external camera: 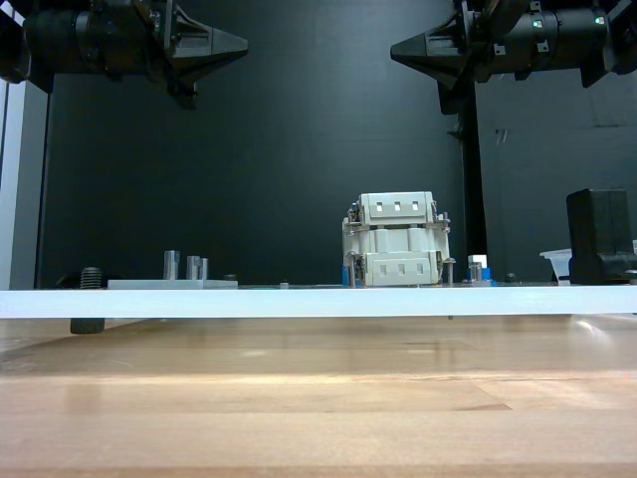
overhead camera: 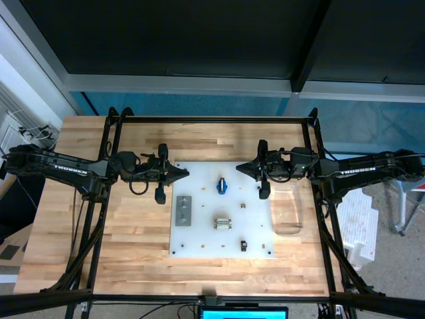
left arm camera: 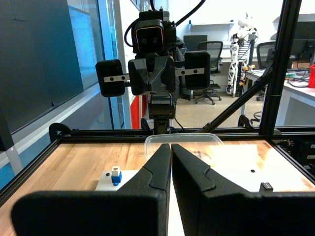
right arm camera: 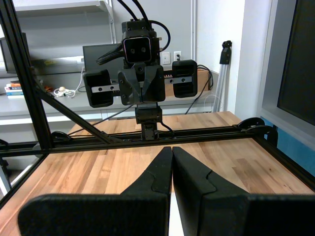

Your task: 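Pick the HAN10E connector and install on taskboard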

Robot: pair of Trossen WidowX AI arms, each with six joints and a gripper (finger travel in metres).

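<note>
The left claw (overhead camera: 184, 173) is closed, its fingers pressed together, and it holds nothing. It hangs high above the far left edge of the taskboard (overhead camera: 199, 229). The right claw (overhead camera: 240, 168) is also closed and empty, high above the far part of the board, pointing toward the left one. The HAN10E connector (overhead camera: 222, 224) sits on the taskboard near its middle, to the right of the grey block (overhead camera: 182, 211).

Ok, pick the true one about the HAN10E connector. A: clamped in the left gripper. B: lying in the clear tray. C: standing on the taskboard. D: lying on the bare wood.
C: the HAN10E connector stands on the taskboard, while the left gripper and right gripper hang shut and empty, high above the board's far edge.
</note>
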